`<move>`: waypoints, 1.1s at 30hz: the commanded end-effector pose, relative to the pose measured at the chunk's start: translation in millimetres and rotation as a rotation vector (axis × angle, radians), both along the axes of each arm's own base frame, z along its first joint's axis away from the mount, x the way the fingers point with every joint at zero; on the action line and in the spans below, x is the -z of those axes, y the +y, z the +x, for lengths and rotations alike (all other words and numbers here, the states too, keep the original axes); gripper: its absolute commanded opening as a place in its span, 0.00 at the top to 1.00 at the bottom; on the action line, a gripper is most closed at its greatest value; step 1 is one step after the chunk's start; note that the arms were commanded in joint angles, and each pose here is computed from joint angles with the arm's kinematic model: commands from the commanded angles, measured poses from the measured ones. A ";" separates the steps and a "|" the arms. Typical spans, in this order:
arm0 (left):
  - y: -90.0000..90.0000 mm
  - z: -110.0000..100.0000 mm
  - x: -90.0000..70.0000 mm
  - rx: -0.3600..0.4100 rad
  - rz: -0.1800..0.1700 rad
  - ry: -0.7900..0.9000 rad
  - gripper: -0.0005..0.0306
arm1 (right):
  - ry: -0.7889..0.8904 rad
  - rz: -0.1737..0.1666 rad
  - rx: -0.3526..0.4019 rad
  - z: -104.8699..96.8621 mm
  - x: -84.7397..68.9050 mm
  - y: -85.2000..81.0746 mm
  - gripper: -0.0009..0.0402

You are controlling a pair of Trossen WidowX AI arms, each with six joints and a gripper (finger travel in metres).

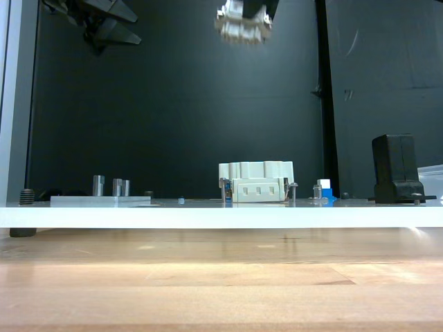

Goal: Pick the HAN10E connector and install in the HAN10E hub

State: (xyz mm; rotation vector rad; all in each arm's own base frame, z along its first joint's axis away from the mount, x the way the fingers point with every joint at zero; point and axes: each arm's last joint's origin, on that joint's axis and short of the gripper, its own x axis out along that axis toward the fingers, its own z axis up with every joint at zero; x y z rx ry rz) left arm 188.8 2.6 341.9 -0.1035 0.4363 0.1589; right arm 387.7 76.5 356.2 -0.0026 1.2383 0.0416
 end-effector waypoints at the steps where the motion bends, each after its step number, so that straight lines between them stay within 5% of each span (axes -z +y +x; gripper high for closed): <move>1: 0.0 -2.3 0.1 0.007 0.012 0.008 0.25 | 0.068 -0.007 0.004 8.8 18.8 7.0 0.89; 10: 0.0 -2.5 0.9 0.012 0.021 0.018 0.29 | 0.175 -0.012 0.022 25.6 59.1 25.4 0.89; 33: 0.0 -2.5 0.9 0.012 0.021 0.018 0.30 | 0.149 0.006 -0.017 28.9 70.9 36.1 0.89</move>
